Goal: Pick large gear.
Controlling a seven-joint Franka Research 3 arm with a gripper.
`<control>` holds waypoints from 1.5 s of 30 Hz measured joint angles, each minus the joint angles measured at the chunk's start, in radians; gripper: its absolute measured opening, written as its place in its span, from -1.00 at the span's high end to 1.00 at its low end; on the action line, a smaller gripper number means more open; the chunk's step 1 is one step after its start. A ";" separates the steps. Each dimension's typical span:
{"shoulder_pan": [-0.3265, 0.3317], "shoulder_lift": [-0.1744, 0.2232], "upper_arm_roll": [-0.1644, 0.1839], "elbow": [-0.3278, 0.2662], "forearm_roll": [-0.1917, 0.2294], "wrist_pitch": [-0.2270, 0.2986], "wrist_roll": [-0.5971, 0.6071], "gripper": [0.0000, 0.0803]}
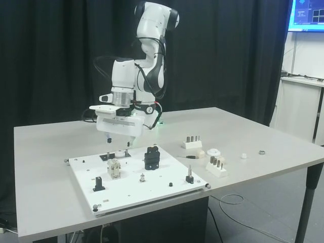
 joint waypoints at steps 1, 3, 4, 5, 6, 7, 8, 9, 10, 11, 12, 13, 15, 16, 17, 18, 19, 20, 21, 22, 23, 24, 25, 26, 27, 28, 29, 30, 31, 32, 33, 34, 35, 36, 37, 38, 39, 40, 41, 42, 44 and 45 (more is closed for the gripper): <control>0.000 -0.002 -0.001 0.000 -0.003 0.000 0.000 -0.99; 0.000 -0.005 -0.002 0.001 -0.006 0.000 0.000 -0.99; 0.000 -0.007 -0.003 0.001 -0.008 0.000 0.000 -0.99; 0.000 -0.009 -0.004 0.001 -0.010 0.000 0.000 -0.99; 0.000 -0.011 -0.004 0.001 -0.011 0.000 0.000 -0.99; 0.000 -0.013 -0.004 0.001 -0.012 0.000 0.000 -0.99; 0.000 -0.014 -0.005 0.001 -0.013 0.000 0.000 -0.99; 0.000 -0.015 -0.005 0.001 -0.015 0.000 0.000 -0.99; 0.000 -0.016 -0.005 0.001 -0.016 0.000 0.000 -0.99; 0.000 -0.017 -0.005 0.002 -0.017 0.000 0.000 -0.99; 0.000 -0.017 -0.006 0.002 -0.018 0.000 0.000 -0.99; 0.000 -0.018 -0.006 0.002 -0.018 0.000 0.000 -0.99; 0.000 -0.019 -0.006 0.003 -0.020 0.000 0.000 -0.99; 0.000 -0.020 -0.006 0.003 -0.021 0.000 0.000 -0.99; 0.000 -0.020 -0.007 0.003 -0.022 0.000 0.000 -0.99; 0.000 -0.021 -0.007 0.003 -0.023 0.000 0.000 -0.99; 0.000 -0.022 -0.007 0.003 -0.023 0.000 0.000 -0.99; 0.000 -0.022 -0.007 0.003 -0.023 0.000 0.000 -0.99; 0.000 -0.023 -0.007 0.003 -0.023 -0.001 0.000 -0.99; 0.000 -0.023 -0.007 0.003 -0.024 -0.001 0.000 -0.99; 0.000 -0.024 -0.007 0.003 -0.024 -0.001 0.000 -0.99; 0.000 -0.024 -0.007 0.003 -0.024 -0.001 0.000 -0.99; 0.000 -0.024 -0.007 0.003 -0.024 -0.001 0.000 -0.99; 0.000 -0.024 -0.007 0.004 -0.024 -0.001 0.000 -0.99; 0.000 -0.024 -0.007 0.004 -0.024 -0.001 0.000 -0.99; 0.000 -0.024 -0.007 0.004 -0.024 -0.002 0.000 -0.99; 0.000 -0.025 -0.007 0.004 -0.024 -0.003 0.000 -0.99; 0.001 -0.025 -0.007 0.004 -0.024 -0.004 0.000 -0.99; 0.001 -0.026 -0.007 0.004 -0.024 -0.005 0.000 -0.99; 0.003 -0.027 -0.007 0.004 -0.024 -0.007 0.000 -0.99; 0.004 -0.029 -0.007 0.004 -0.024 -0.008 0.000 -0.99; 0.006 -0.030 -0.007 0.004 -0.024 -0.010 0.000 -0.99; 0.009 -0.032 -0.007 0.004 -0.024 -0.012 0.000 -0.99; 0.011 -0.034 -0.007 0.004 -0.024 -0.015 0.000 -0.99; 0.015 -0.037 -0.007 0.004 -0.024 -0.018 0.000 -0.99; 0.019 -0.040 -0.007 0.004 -0.024 -0.024 0.000 -0.99; 0.023 -0.043 -0.007 0.004 -0.024 -0.029 0.000 -0.99; 0.028 -0.047 -0.007 0.004 -0.024 -0.033 0.000 -0.99; 0.033 -0.051 -0.007 0.004 -0.024 -0.039 0.000 -0.99; 0.039 -0.056 -0.007 0.004 -0.024 -0.044 0.000 -0.99; 0.051 -0.065 -0.007 0.004 -0.024 -0.054 0.002 -0.99; 0.058 -0.069 -0.007 0.004 -0.024 -0.059 0.004 -0.99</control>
